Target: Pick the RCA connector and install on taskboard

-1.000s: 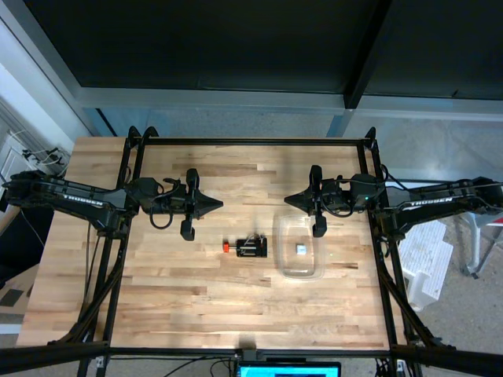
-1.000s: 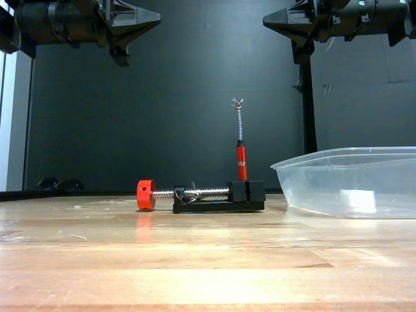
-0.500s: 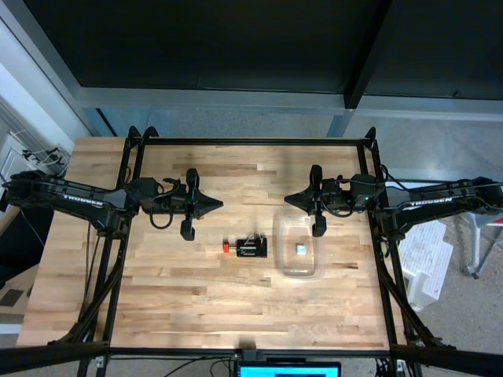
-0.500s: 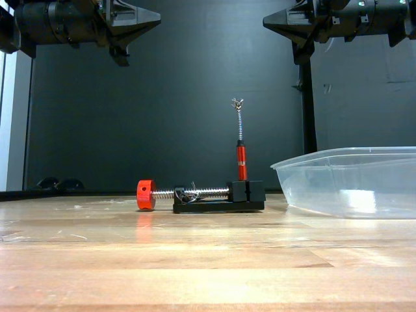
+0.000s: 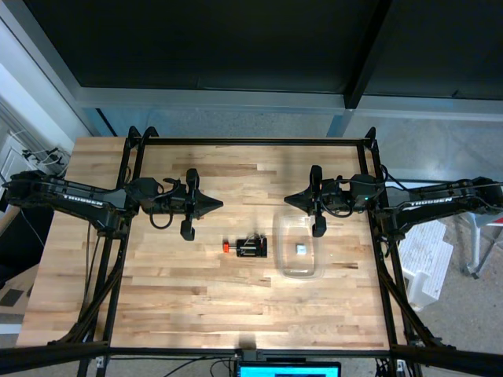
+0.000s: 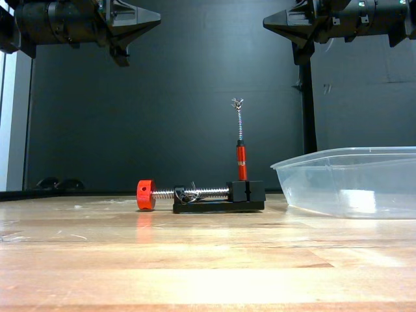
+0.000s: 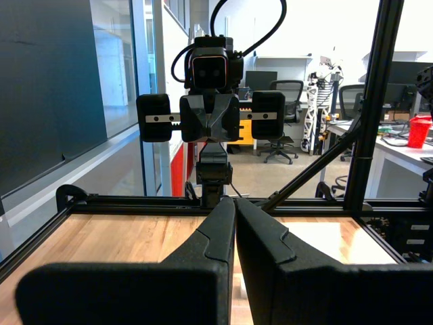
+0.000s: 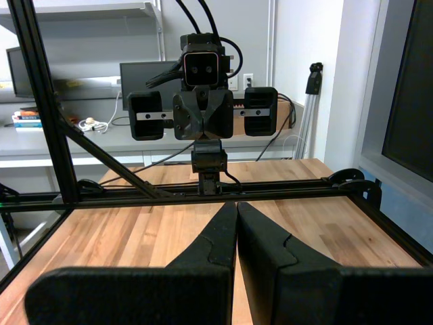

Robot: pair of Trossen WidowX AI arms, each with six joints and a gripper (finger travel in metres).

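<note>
Both arms hang high over the table, noses turned inward toward each other. Seen from above, the left gripper sits at about 10 o'clock from the vise, well apart from it. Its own camera shows the two fingers pressed flat together, with nothing between them. The right gripper sits at about 1 o'clock from the vise and 11 o'clock from the tray. Its fingers are likewise closed on each other and empty.

The connector stands upright on the vise at the end away from the knob, with nothing holding it. Its cable rises straight toward 12 o'clock and ends in a frayed tip. From table height the two grippers show far above it, at roughly 10 and 2 o'clock — neither is near the cable. From above, the connector is too small to tell apart from the vise.

The knob points to 9 o'clock from the vise's body. The tray lies at 3 o'clock, just beside the vise but apart from it, with the white block sitting bare near its middle.
</note>
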